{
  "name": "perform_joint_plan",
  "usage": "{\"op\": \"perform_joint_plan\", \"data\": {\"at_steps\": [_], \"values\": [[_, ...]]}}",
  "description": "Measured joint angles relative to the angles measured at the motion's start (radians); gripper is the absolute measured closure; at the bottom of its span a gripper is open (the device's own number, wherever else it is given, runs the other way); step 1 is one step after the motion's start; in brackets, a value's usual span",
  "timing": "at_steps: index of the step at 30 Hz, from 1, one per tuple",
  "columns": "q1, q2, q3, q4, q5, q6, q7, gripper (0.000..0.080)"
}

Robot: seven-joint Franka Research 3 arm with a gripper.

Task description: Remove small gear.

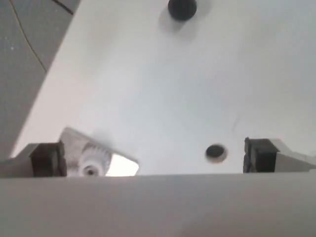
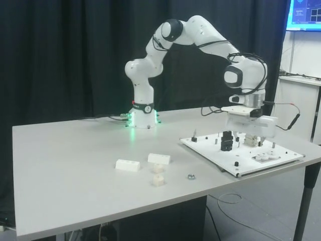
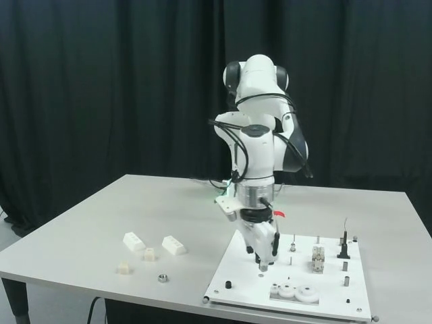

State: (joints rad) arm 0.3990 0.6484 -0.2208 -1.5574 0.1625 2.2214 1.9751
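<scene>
Small gear [image 1: 92, 160]: on the white board [image 1: 163, 89], just beside one gripper finger [image 1: 48, 159], outside the gap.
Gripper [image 1: 153, 157]: wide open, holding nothing.
Board: rests on the desk [image 3: 94, 223].

White arm [image 2: 200, 35] reaches over white board [image 2: 241, 153] at table [image 2: 75, 160] edge, w/ small white blocks [image 2: 145, 163] nearby.
</scene>
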Motion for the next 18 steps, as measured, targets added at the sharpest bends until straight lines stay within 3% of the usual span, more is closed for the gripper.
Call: {"op": "perform_joint_plan", "data": {"at_steps": [7, 18], "values": [[0.024, 0.049, -0.007, 0.082, -0.003, -0.05, 0.123, 0.0003], [0.073, 0.126, -0.065, 0.184, 0.003, -0.103, 0.293, 0.0003]]}}
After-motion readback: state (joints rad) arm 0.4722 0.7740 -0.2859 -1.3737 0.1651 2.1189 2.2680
